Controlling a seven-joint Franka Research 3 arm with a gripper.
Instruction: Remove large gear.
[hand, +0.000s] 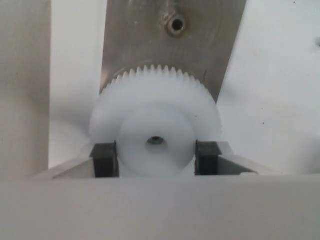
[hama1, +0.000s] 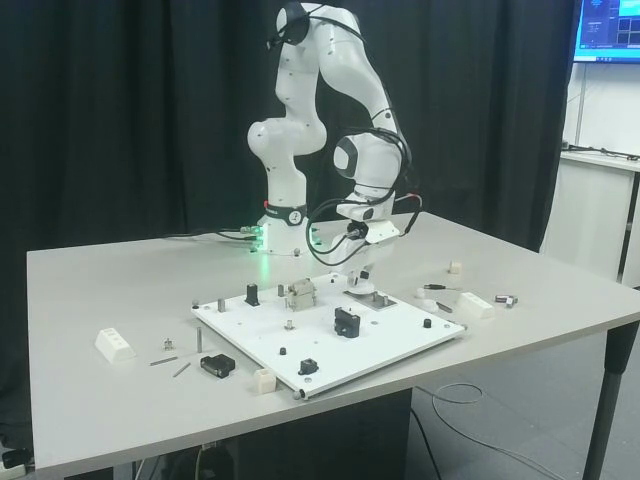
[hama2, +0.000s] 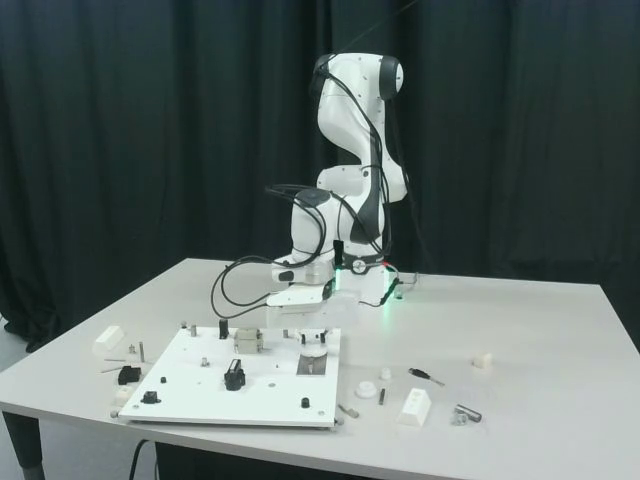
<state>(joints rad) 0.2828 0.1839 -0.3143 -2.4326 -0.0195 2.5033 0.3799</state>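
White arm folded low, wrist downward, claw (hand: 156, 159) with both black fingers (hand: 106, 160) closed inward.

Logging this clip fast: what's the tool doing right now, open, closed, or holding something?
Tool: closed on the hub of the large gear, one black finger pad on each side.

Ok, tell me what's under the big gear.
The large gear sits on a grey metal plate with a screw hole, itself on the white board. The gripper grips its hub; whatever lies directly beneath the gear is covered.
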